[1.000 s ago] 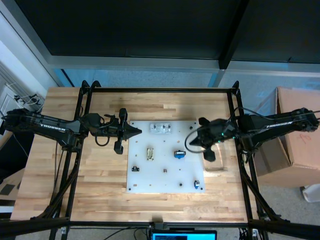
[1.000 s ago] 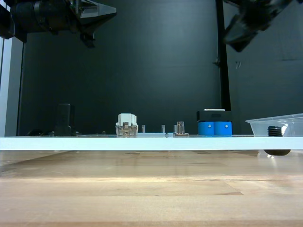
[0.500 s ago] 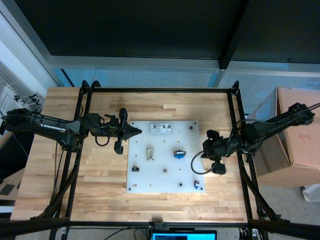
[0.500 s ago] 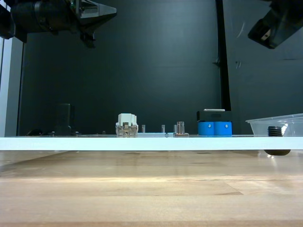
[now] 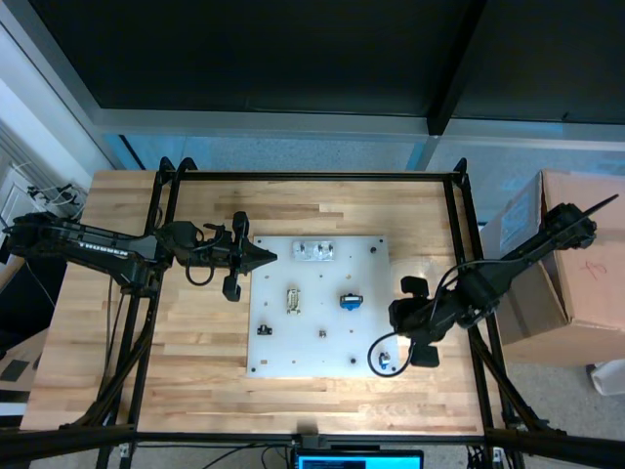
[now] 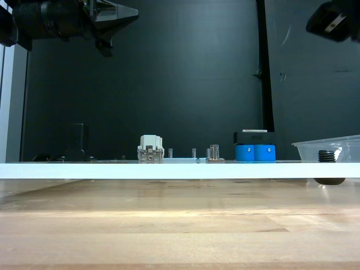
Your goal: Remove the RJ45 connector from the taskboard and place in the container
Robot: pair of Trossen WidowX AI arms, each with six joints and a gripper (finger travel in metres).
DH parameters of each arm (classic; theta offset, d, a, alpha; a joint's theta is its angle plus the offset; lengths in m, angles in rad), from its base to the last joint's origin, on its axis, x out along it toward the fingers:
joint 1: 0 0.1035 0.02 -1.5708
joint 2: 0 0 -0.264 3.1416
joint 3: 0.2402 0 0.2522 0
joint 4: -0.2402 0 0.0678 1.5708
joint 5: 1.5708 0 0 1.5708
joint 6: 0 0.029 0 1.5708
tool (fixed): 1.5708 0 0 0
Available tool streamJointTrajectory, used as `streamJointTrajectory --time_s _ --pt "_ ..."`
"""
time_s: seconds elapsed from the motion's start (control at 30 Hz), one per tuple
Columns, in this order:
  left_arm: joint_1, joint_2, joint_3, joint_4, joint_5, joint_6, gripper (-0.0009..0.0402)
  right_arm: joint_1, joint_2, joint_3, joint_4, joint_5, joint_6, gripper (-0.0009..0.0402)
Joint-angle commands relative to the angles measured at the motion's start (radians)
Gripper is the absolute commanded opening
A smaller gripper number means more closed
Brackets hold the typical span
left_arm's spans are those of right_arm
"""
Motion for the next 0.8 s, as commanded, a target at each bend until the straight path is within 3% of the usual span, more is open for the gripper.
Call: streamJointTrajectory --time_s 0.03,0.37,0.8 --pt "0.0 0.0 0.0 0.0 0.0 0.0 0.0 0.022 0.045 0.064 -0.074 -0.001 0.026 0.0" --pt "0.0 0.0 0.0 0.0 0.0 0.0 0.0 0.053 0.163 0.178 -0.151 -0.043 0.065 0.0011" --pt "0.0 0.0 0.0 0.0 0.0 0.0 0.0 0.079 0.275 0.178 -0.137 -0.042 0.074 0.017"
